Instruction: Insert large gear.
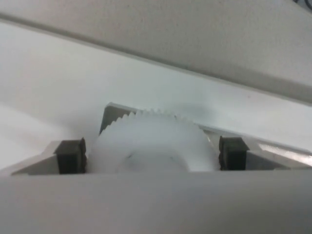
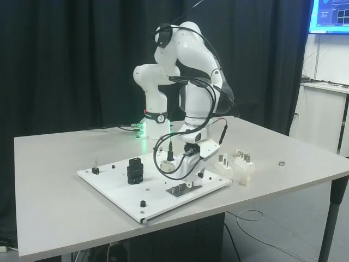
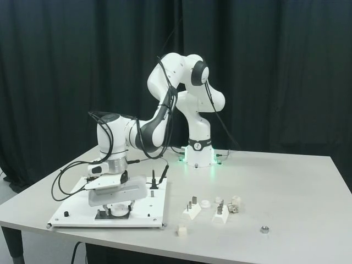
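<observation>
The gripper (image 1: 155, 155) is clamped on the large gear (image 1: 153, 144): in the wrist view the white toothed disc sits between the two black finger pads (image 1: 71, 156), one pressed against each side of it. Part of the gear's toothed edge shows past the fingers, and behind that edge a grey block (image 1: 114, 116) shows, partly hidden by the gear.

In both room views the arm (image 2: 191, 65) reaches from its base down to the white board (image 2: 109, 185), which lies flat on the grey table (image 2: 49, 158). The gripper (image 3: 117, 208) hangs low over the board, at the board's edge nearest the first room camera, just above a small dark plate (image 2: 182, 190) fixed to the board. The gear itself cannot be made out in the first room view; in the second room view only a white shape shows under the hand. Whether the gear touches the board or the plate cannot be told.

On the board, away from the gripper, stands a black block (image 2: 134, 170), with a few small black knobs (image 2: 143, 203) around it. Beside the board, on the table, lie white holders with grey pegs (image 2: 240, 162), and farther out a small grey ring (image 2: 282, 162). A green light (image 2: 140, 130) glows at the arm's base.
</observation>
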